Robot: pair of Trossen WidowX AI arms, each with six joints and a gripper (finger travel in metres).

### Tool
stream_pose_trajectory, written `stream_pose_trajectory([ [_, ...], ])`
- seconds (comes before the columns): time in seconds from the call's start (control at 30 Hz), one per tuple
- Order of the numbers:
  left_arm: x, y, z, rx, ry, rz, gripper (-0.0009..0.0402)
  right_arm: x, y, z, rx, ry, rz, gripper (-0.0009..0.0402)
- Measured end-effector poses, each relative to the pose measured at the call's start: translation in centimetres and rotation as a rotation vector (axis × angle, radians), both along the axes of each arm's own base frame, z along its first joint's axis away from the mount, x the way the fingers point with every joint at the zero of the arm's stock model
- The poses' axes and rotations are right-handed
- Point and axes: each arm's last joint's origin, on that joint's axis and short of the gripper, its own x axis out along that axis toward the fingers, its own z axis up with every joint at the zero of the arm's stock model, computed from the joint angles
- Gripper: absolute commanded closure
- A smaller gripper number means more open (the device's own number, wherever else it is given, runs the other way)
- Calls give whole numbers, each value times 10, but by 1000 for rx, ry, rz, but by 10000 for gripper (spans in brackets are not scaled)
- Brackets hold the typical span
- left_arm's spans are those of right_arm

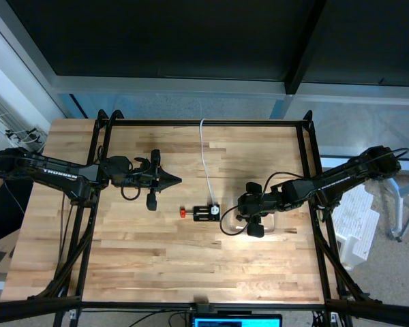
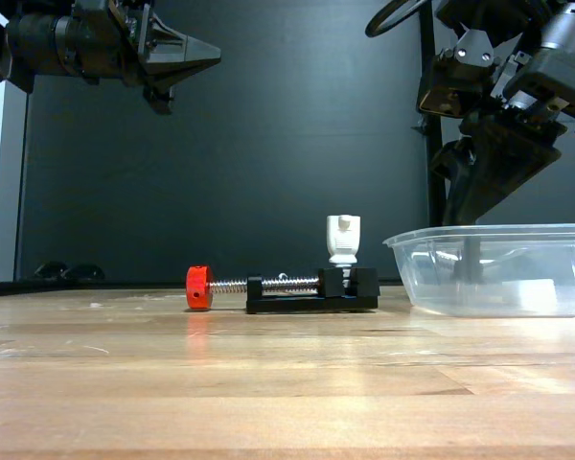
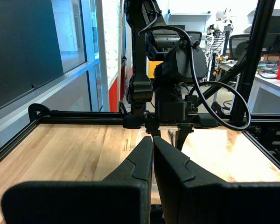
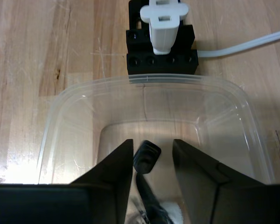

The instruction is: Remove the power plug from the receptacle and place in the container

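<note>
On the worktop (image 1: pixel 157 252), the container (image 4: pixel 144 80) sits just right of the receptacle (image 4: pixel 161 28) — power plug (image 4: pixel 147 157) inside, beneath the right claw (image 4: pixel 151 143); left claw (image 1: pixel 174 180) well left.

Wooden table (image 1: pixel 157 238) inside a black frame (image 1: pixel 259 123) — a lit screen (image 1: pixel 235 320) at its near edge, white papers (image 1: pixel 358 225) off its right side.

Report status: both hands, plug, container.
Left hand shut, raised above table, left of receptacle. Right hand open over container. Power plug out of receptacle, between the fingers, inside container walls. Nothing in the way.

Left hand (image 1: pixel 176 180) high, level, fingers together — right hand (image 4: pixel 151 143) low, fingers apart.
</note>
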Motion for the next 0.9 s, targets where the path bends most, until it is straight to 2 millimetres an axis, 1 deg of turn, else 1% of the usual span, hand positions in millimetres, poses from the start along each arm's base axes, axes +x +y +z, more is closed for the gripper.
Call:
stream_pose_trajectory([
  [0.23,0,0,0,0,0,0,393,-5,-1,2,-3,11,3,222],
  [0.47,0,0,0,0,0,0,393,-16,-4,10,-10,35,4,222],
  [0.63,0,0,0,0,0,0,393,-19,-4,14,-7,24,5,232],
  [0.77,0,0,0,0,-1,0,393,-17,-5,18,-3,5,0,250],
  [0.83,0,0,0,0,0,0,393,-12,-9,25,3,-54,-5,263],
  [0.9,0,0,0,0,0,0,393,-8,-15,36,6,-149,-12,276],
])
